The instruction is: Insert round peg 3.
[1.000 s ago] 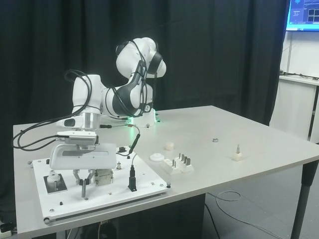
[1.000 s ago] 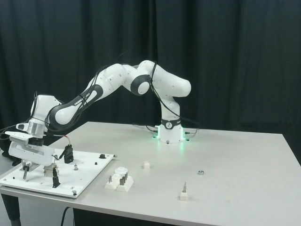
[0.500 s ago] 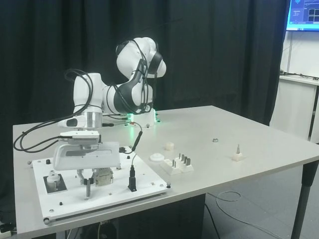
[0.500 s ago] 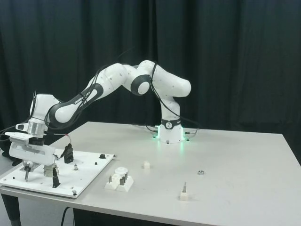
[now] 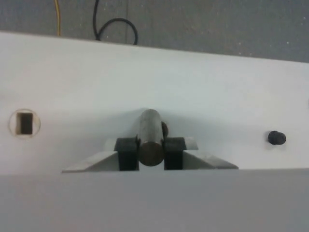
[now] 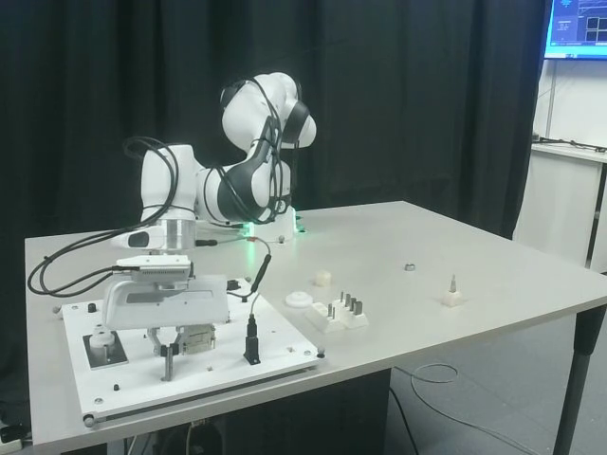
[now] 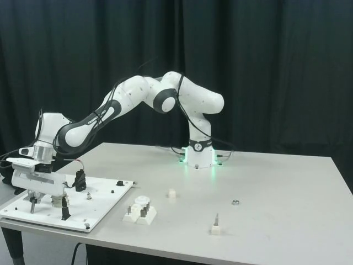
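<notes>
The grey table (image 6: 455,251) carries the white arm (image 7: 138,96), which reaches out from its base and bends down over the white board (image 6: 275,355) at the table's corner. The pincer (image 5: 150,153) hangs directly above that board, pointing straight down, its tips just above the board surface in the first room view. Its two black fingers (image 5: 126,151) are closed to a narrow gap and clamp the round peg (image 5: 150,137) between them; the peg stands upright, its lower end extending below the fingertips toward the board. In the first room view the peg (image 6: 167,362) appears as a thin grey rod beneath the pincer, its tip at or very near the board; whether it touches cannot be told. A black upright fixture (image 6: 252,343) stands on the board just beside the pincer. A white block with small pins (image 6: 340,313) sits on the table well apart from the pincer. In the wrist view, a rectangular slot (image 5: 24,123) lies in the board to one side of the pincer and a small black knob (image 5: 276,137) to the other.
</notes>
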`<state>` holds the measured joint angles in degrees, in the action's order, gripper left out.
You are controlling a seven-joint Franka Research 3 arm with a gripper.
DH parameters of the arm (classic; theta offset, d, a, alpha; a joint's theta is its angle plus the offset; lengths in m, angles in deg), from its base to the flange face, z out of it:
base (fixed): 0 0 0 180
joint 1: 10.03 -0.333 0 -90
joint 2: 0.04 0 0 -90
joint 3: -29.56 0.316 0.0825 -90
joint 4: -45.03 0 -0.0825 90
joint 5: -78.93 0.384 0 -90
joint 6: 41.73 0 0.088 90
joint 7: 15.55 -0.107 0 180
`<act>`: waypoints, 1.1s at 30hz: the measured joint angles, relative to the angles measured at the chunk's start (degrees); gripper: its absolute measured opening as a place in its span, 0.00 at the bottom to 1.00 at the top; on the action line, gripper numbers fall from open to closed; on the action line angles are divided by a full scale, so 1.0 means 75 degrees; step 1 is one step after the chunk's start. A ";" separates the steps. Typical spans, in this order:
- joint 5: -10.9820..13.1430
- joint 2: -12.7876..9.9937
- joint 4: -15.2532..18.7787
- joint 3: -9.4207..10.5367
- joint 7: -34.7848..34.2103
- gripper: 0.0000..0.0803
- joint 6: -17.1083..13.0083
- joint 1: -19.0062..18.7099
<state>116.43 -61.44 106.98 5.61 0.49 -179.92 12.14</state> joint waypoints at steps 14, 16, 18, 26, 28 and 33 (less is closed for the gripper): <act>-0.0005 -0.0100 -0.0143 -0.0082 0.0000 0.13 -0.0003 0.0002; -0.0006 -0.0100 -0.0144 -0.0086 0.0000 0.13 -0.0003 0.0003; -0.0011 -0.0100 -0.0144 -0.0088 0.0000 0.13 -0.0002 0.0003; -0.0075 -0.0100 -0.0144 -0.0090 0.0000 0.13 0.0025 0.0003; -0.0098 -0.0100 -0.0145 -0.0090 0.0000 0.13 0.0033 0.0003; -0.0151 -0.0100 -0.0146 -0.0090 0.0000 0.13 0.0050 0.0003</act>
<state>115.30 -62.19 105.88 4.94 0.49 -179.54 12.16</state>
